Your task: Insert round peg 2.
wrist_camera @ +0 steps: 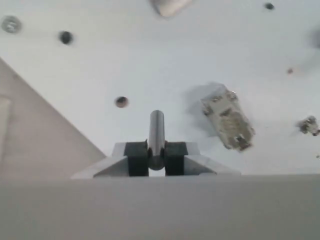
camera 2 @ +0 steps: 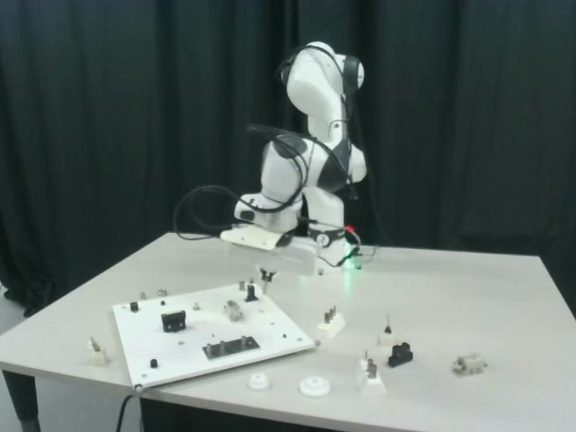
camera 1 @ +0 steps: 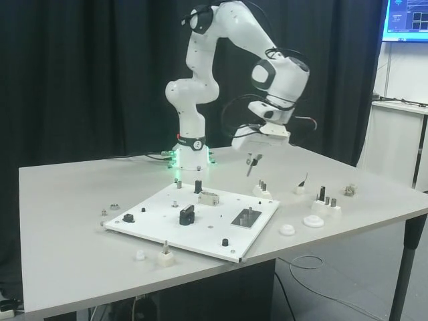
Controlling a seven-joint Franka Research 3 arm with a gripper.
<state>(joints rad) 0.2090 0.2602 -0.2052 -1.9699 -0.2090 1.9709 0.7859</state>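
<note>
My gripper (wrist_camera: 156, 159) is shut on a grey round peg (wrist_camera: 156, 131), which sticks out past the black fingertips. It hangs in the air above the far part of the white board (wrist_camera: 175, 60). A small round hole (wrist_camera: 121, 102) lies in the board close beside the peg's tip, and another hole (wrist_camera: 65, 37) sits farther off. In the first room view the gripper (camera 1: 253, 159) holds the peg (camera 1: 251, 166) tilted, well above the white board (camera 1: 207, 237). The second room view shows the gripper (camera 2: 267, 272) over the board's (camera 2: 180, 355) far edge.
A metal connector block (wrist_camera: 228, 122) sits on the board near the peg; it also shows in the first room view (camera 1: 208, 197). A black part (camera 1: 186, 214) and a grey plate (camera 1: 246, 217) stand on the board. White peg holders (camera 1: 262, 190) (camera 1: 326, 204) and white discs (camera 1: 287, 230) lie on the table beside it.
</note>
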